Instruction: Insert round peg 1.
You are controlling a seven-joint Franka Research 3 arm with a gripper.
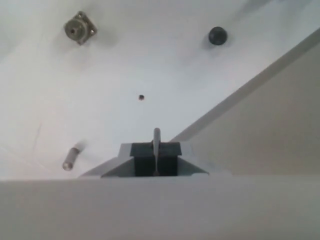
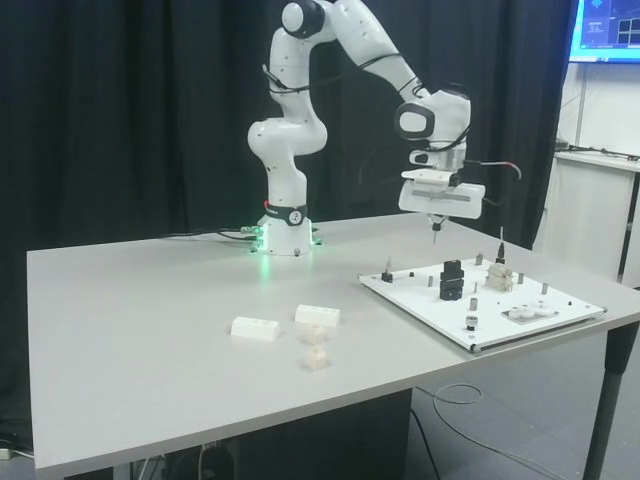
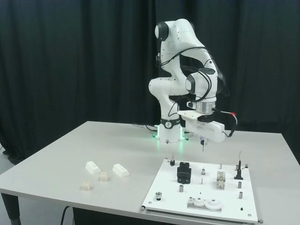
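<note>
Peg (image 1: 156, 150), thin and round, is held upright between the closed fingers of the gripper (image 1: 156, 167), its long axis vertical, well above the white board (image 2: 480, 290), whose small hole (image 1: 141, 97) lies below and slightly ahead.

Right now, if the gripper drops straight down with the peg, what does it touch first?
Probably bare white board: the peg held in the gripper hangs above it, near the small hole. Exact alignment is unclear.

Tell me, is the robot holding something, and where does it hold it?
Yes. The tool pinches a thin round peg by its upper end; the lower end hangs free above the white board.
</note>
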